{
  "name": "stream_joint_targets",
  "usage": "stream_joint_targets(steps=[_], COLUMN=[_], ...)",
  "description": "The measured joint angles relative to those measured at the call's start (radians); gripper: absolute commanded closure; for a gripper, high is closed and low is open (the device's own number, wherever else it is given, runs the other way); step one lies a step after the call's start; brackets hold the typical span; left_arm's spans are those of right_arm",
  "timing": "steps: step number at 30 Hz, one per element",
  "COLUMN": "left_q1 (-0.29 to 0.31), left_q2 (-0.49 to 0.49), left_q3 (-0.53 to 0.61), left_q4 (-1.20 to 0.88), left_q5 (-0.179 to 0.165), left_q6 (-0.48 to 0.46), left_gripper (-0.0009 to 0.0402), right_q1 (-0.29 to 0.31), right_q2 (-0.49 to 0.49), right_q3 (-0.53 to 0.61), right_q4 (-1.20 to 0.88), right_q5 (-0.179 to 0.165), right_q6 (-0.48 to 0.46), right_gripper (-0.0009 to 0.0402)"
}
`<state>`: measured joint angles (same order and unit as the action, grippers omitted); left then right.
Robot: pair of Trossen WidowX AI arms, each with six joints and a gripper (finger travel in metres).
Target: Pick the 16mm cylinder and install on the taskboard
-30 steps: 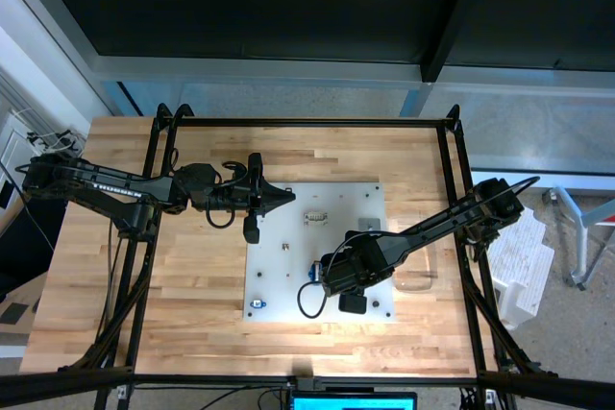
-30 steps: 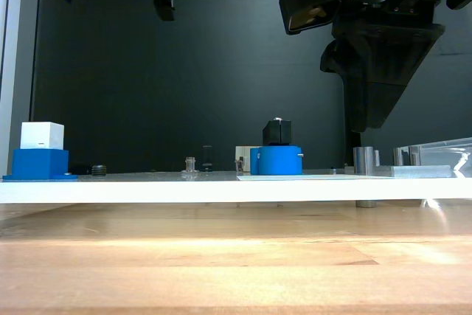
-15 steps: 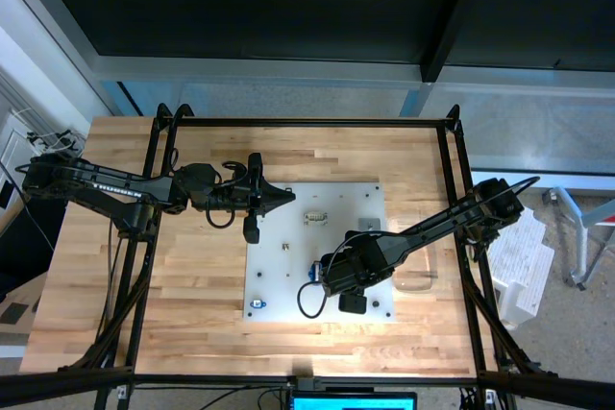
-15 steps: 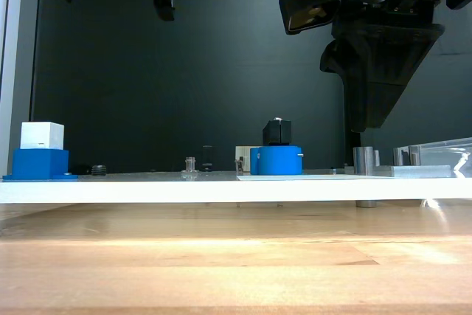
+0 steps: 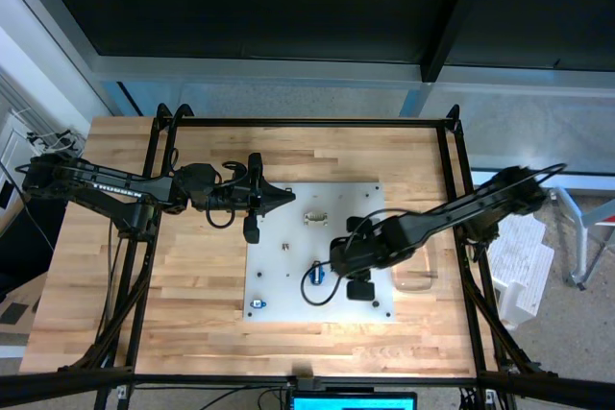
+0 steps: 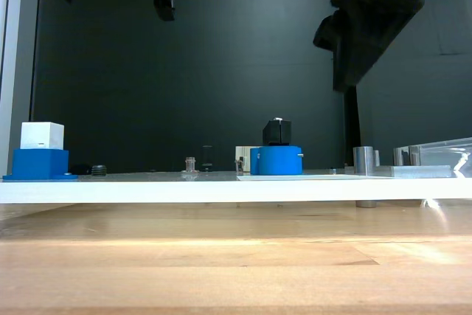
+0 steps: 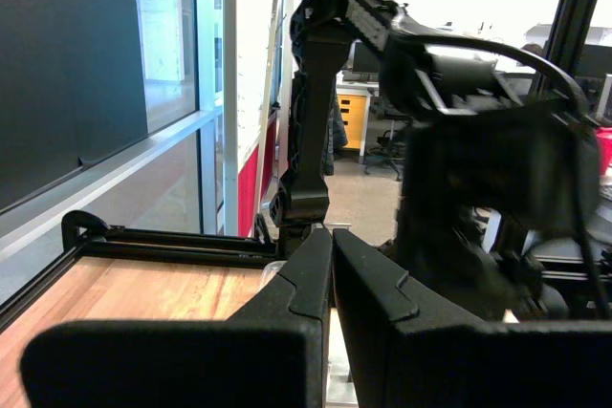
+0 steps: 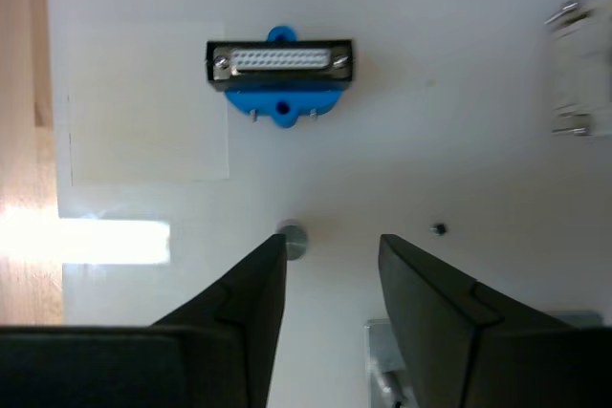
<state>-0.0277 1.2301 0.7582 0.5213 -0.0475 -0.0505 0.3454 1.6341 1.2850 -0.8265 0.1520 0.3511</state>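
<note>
Two fingers of the right gripper (image 8: 330, 244) stand a little apart with nothing between them, raised well above the white board (image 8: 478, 7). One fingertip (image 8: 263, 269) hides part of the small metal cylinder (image 8: 295, 239). The cylinder stands upright on the board just beside the gap, not inside it, near the blue connector (image 8: 279, 78). From above, the right arm covers the cylinder. Over the board's far left corner the left gripper (image 7: 330, 236) hangs with fingers pressed together, empty.
</note>
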Motion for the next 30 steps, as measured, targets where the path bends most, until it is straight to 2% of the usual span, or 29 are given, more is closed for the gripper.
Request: stream_joint_targets(steps=[2,6,10,18,19,21,25,26,30], left_q1=[0.000,-0.001,-0.001,0.000,0.000,0.000,0.000,0.000,0.000], left_q2=[0.000,0.000,0.000,0.000,0.000,0.000,0.000,0.000,0.000], left_q3=[0.000,0.000,0.000,0.000,0.000,0.000,0.000,0.000,0.000], left_q4=[0.000,0.000,0.000,0.000,0.000,0.000,0.000,-0.001,0.000], left_q5=[0.000,0.000,0.000,0.000,0.000,0.000,0.000,0.000,0.000], left_q6=[0.000,0.000,0.000,0.000,0.000,0.000,0.000,0.000,0.000], left_gripper=[0.0392,0.0392,0.0392,0.0392,0.0392,0.0392,0.0392,0.0392,0.0392], right_q1=[-0.014,-0.040,-0.082,-0.154,-0.167,-0.200,-0.277,-0.291,-0.336], right_q2=[-0.067,-0.211,-0.342,-0.520,-0.537,-0.568,-0.610,-0.618,-0.644], right_q3=[-0.051,-0.138,-0.232,-0.375,-0.393,-0.427,-0.495,-0.512,-0.569], right_q4=[0.053,0.196,0.393,0.678,0.717,0.792,0.945,0.981,1.073], right_q5=[0.015,0.093,0.093,0.089,0.084,0.051,-0.091,-0.114,-0.160], right_q6=[-0.003,-0.037,-0.101,-0.262,-0.277,-0.298,-0.306,-0.306,-0.306], right_gripper=[0.0307,0.0348,0.0395,0.0392,0.0393,0.0393,0.0393,0.0393,0.0393])
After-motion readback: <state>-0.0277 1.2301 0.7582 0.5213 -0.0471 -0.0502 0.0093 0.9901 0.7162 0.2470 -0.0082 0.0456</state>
